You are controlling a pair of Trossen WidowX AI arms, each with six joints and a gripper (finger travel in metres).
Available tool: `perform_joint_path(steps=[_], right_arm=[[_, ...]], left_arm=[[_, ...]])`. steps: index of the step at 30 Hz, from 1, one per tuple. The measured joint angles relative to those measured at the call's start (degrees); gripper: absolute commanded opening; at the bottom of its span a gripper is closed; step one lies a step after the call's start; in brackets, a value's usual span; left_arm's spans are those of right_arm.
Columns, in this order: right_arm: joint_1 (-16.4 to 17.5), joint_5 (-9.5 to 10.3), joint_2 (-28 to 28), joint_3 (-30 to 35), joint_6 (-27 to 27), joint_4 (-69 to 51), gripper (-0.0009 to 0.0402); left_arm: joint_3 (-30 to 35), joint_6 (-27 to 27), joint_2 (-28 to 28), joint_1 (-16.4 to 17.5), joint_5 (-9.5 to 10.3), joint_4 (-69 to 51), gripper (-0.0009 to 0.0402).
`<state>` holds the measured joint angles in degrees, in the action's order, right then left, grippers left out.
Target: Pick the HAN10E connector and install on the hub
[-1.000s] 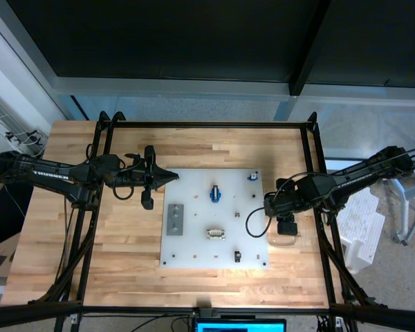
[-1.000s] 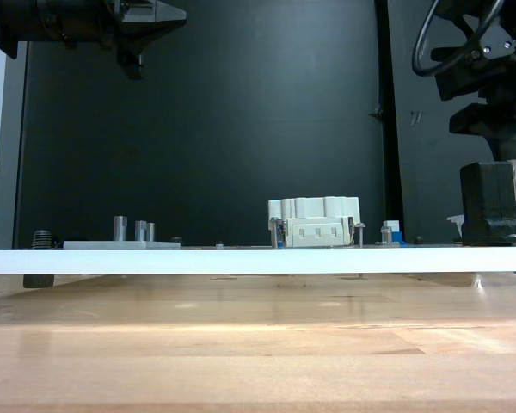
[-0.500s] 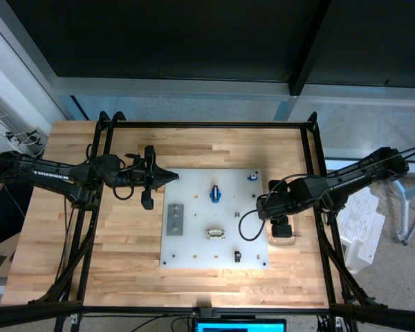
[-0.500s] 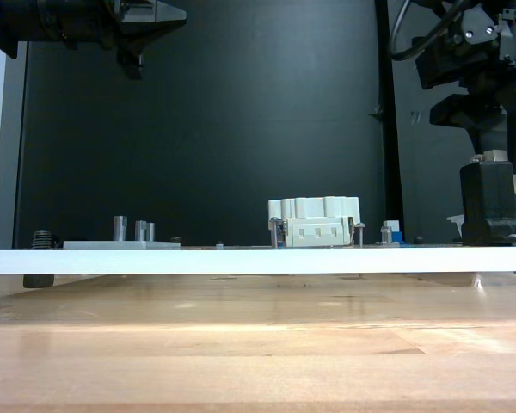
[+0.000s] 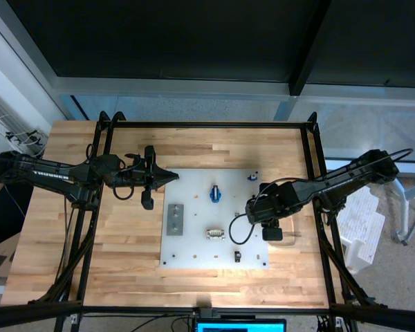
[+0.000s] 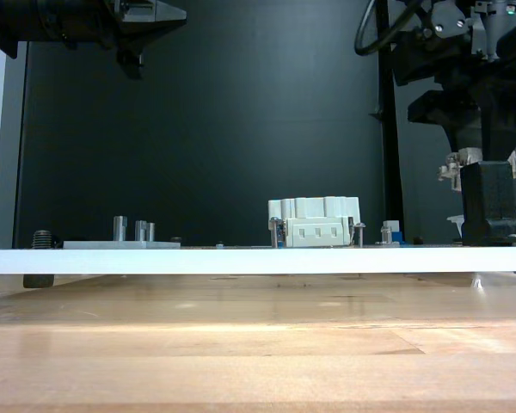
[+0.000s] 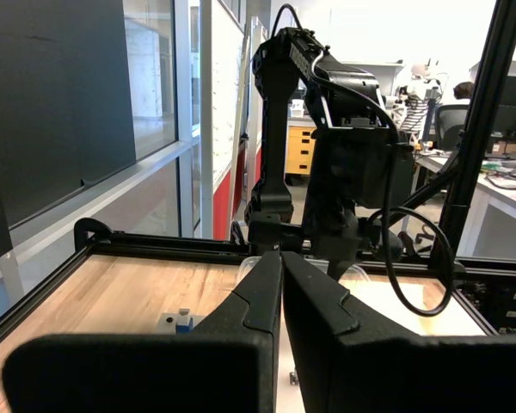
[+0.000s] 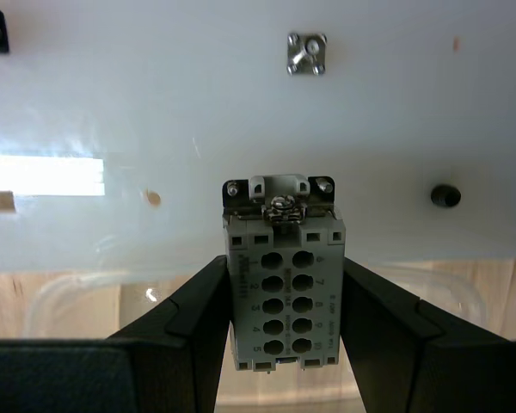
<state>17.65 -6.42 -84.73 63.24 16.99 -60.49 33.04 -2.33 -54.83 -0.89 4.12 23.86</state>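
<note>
My right gripper (image 5: 272, 233) hovers over the right edge of the white board (image 5: 194, 252). It is shut on the HAN10E connector (image 8: 282, 275), a pale grey block with two rows of pin holes, held between both fingers (image 8: 198, 318). In the low view the connector (image 6: 450, 165) hangs well above board level. The hub (image 5: 216, 235), grey metal with a beige insert, stands on the board's front centre, to the left of the right gripper; it shows upright in the low view (image 6: 314, 224). My left gripper (image 5: 169, 178) is shut and empty, raised high off the board's back-left corner.
On the board stand a blue upright piece (image 5: 214, 194), a grey block with two holes (image 5: 175, 220), a small black part (image 5: 238, 256) and a small metal square fitting (image 8: 307, 53). A clear tray (image 5: 282, 235) lies just right of the board. Black frame rails surround the table.
The right arm has carried the connector leftward from beside the board to over its right edge. The left arm has not moved.
</note>
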Motion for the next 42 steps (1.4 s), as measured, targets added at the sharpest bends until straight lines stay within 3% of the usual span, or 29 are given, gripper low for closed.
perform_joint_path(steps=[23, 42], right_arm=[[0.0, -0.02, -12.2, 12.0, 0.0, 0.9, 0.0087], [0.0, 0.42, -21.9, 22.7, 1.9, 0.9, 0.0226]], left_arm=[[0.0, 0.0, 0.0, 0.0, -0.02, 0.0, 0.0], [0.0, 0.0, 0.0, 0.0, -0.02, 0.0, 0.0]])
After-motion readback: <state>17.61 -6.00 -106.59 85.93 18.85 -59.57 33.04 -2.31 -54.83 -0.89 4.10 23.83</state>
